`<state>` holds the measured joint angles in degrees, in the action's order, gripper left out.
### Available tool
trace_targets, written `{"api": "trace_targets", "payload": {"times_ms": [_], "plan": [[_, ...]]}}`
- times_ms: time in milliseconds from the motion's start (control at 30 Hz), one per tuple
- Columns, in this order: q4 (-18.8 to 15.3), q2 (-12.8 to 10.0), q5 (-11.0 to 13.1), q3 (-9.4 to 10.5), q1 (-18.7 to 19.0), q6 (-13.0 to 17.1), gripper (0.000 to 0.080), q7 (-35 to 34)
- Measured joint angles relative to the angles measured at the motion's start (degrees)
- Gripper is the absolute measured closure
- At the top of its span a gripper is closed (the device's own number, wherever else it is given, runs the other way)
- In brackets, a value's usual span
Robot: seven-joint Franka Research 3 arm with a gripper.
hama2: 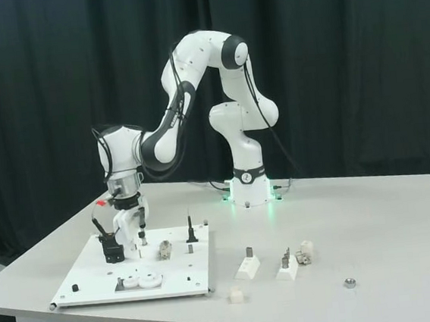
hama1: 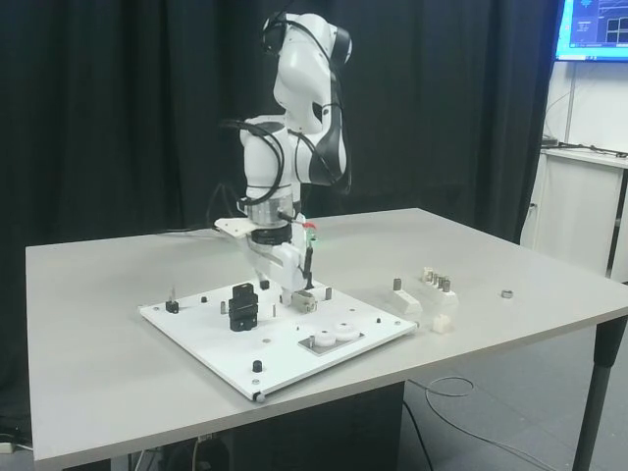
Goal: Pick round peg 4.
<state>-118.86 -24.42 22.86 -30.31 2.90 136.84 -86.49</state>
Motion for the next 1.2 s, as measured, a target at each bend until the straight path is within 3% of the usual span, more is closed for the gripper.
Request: {"api": "trace_targets", "payload": {"times_ms": [33,233,267,333,800,1200], "plan": [[0.21,0.28,-0.19,-0.09,0.0,-0.52,0.0078,0.0],[1.15,1.67,-1.36,-0.42,0.0,-3.02,0.0078,0.0],[1.26,1.84,-1.49,-0.46,0.0,-3.33,0.0022,0.0],[1.41,2.18,-1.73,-0.54,0.0,-3.74,0.0006,0.0],[1.65,3.16,-2.45,-1.07,0.52,-3.9,0.0003,-0.03],[1.87,3.3,-4.67,-1.08,1.01,-3.68,0.0003,1.67]]}}
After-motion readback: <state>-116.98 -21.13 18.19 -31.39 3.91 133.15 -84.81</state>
